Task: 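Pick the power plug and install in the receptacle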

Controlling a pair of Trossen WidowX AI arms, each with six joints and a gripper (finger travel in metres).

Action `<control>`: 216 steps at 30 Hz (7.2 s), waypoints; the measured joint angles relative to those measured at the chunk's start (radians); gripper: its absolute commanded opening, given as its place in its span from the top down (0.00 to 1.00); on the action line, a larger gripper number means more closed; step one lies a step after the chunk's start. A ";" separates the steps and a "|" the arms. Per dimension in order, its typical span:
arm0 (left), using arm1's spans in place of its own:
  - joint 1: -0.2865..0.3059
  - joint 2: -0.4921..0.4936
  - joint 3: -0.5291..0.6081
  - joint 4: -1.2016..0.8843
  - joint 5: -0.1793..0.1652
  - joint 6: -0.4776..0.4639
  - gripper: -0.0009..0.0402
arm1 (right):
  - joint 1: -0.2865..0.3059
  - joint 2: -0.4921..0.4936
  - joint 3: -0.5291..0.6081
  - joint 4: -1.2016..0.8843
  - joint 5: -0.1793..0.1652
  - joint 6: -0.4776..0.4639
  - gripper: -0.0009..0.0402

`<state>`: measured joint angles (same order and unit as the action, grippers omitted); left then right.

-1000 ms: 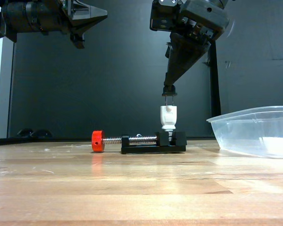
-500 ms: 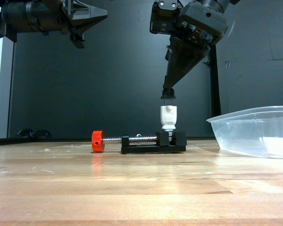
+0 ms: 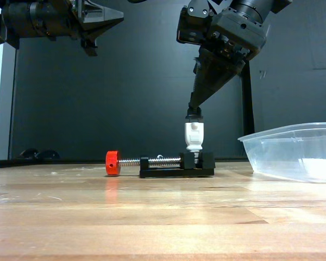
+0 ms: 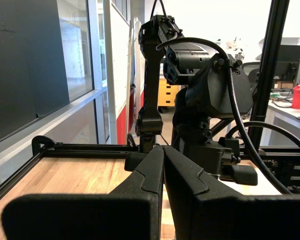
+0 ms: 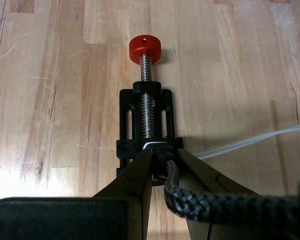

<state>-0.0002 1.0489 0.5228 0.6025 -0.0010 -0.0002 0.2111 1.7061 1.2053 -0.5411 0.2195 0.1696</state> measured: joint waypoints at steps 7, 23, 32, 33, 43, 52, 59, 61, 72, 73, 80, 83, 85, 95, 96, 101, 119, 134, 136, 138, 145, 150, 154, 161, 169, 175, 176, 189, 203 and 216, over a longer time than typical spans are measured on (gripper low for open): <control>0.000 0.000 0.000 0.000 0.000 0.000 0.98 | 0.000 0.002 -0.016 0.004 -0.002 0.000 0.93; 0.000 0.000 0.000 0.000 0.000 0.000 0.98 | 0.000 0.036 -0.071 0.109 -0.027 0.007 0.93; 0.000 0.000 0.000 0.000 0.000 0.000 0.98 | 0.000 0.040 -0.071 0.112 -0.026 0.007 0.93; 0.000 0.000 0.000 0.000 0.000 0.000 0.98 | 0.000 0.039 -0.071 0.111 -0.027 0.007 0.93; 0.000 0.000 0.000 0.000 0.000 0.000 0.98 | -0.003 0.014 -0.075 0.097 -0.034 0.006 0.91; 0.000 0.000 0.000 0.000 0.000 0.000 0.98 | -0.004 0.010 -0.056 0.078 -0.036 0.004 0.85; 0.000 0.000 0.000 0.000 0.000 0.000 0.98 | -0.010 0.012 -0.023 0.044 -0.037 -0.007 0.82; 0.000 0.000 0.000 0.000 0.000 0.000 0.98 | -0.011 0.013 -0.019 0.040 -0.038 -0.008 0.81; 0.000 0.000 0.000 0.000 0.000 0.000 0.98 | -0.015 0.010 0.001 0.018 -0.033 -0.026 0.61; 0.000 0.000 0.000 0.000 0.000 0.000 0.98 | -0.016 0.009 0.005 0.018 -0.033 -0.026 0.59; 0.000 0.000 0.000 0.000 0.000 0.000 0.98 | -0.016 -0.004 0.047 -0.024 -0.032 -0.025 0.54; 0.000 0.000 0.000 0.000 0.000 0.000 0.98 | -0.016 -0.022 0.056 -0.055 -0.033 -0.022 0.52; 0.000 0.000 0.000 0.000 0.000 0.000 0.98 | -0.016 -0.038 0.056 -0.080 -0.040 -0.017 0.52; 0.000 0.000 0.000 0.000 0.000 0.000 0.98 | -0.015 -0.125 0.054 -0.179 -0.040 -0.011 0.52; 0.000 0.000 0.000 0.000 0.000 0.000 0.98 | -0.015 -0.130 0.054 -0.183 -0.040 -0.011 0.52; 0.000 0.000 0.000 0.000 0.000 0.000 0.98 | -0.015 -0.185 0.047 -0.203 -0.039 -0.011 0.55; 0.000 0.000 0.000 0.000 0.000 0.000 0.98 | -0.130 -0.590 -0.286 0.258 -0.096 -0.098 0.97; 0.000 0.000 0.000 0.000 0.000 0.000 0.98 | -0.190 -0.769 -0.529 0.719 -0.117 -0.157 0.98; 0.000 0.000 0.000 0.000 0.000 0.000 0.98 | -0.190 -0.781 -0.553 0.765 -0.117 -0.157 0.98; 0.000 0.000 0.000 0.000 0.000 0.000 0.98 | -0.190 -0.791 -0.581 0.817 -0.117 -0.154 0.98; 0.000 0.000 0.000 0.000 0.000 0.000 0.98 | -0.190 -0.817 -0.657 0.914 -0.111 -0.132 0.98; 0.000 0.000 0.000 0.000 0.000 0.000 0.98 | -0.190 -0.821 -0.689 0.924 -0.116 -0.110 0.98; 0.000 0.000 0.000 0.000 0.000 0.000 0.98 | -0.190 -0.821 -0.691 0.925 -0.116 -0.100 0.98; 0.000 0.000 0.000 0.000 0.000 0.000 0.98 | -0.190 -0.821 -0.691 0.924 -0.119 -0.095 0.98; 0.000 0.000 0.000 0.000 0.000 0.000 0.98 | -0.190 -0.821 -0.691 0.922 -0.119 -0.097 0.98; 0.000 0.000 0.000 0.000 0.000 0.000 0.98 | -0.190 -0.821 -0.691 0.922 -0.119 -0.097 0.98; 0.000 0.000 0.000 0.000 0.000 0.000 0.98 | -0.190 -0.821 -0.691 0.922 -0.119 -0.097 0.98; 0.000 0.000 0.000 0.000 0.000 0.000 0.98 | -0.190 -0.821 -0.676 0.931 -0.119 -0.107 0.98; 0.000 0.000 0.000 0.000 0.000 0.000 0.98 | -0.189 -0.821 -0.673 0.932 -0.116 -0.134 0.98; 0.000 0.000 0.000 0.000 0.000 0.000 0.98 | -0.189 -0.821 -0.673 0.916 -0.116 -0.134 0.98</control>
<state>-0.0002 1.0489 0.5228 0.6029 -0.0006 -0.0002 0.0219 0.8852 0.5323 0.3752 0.1036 0.0357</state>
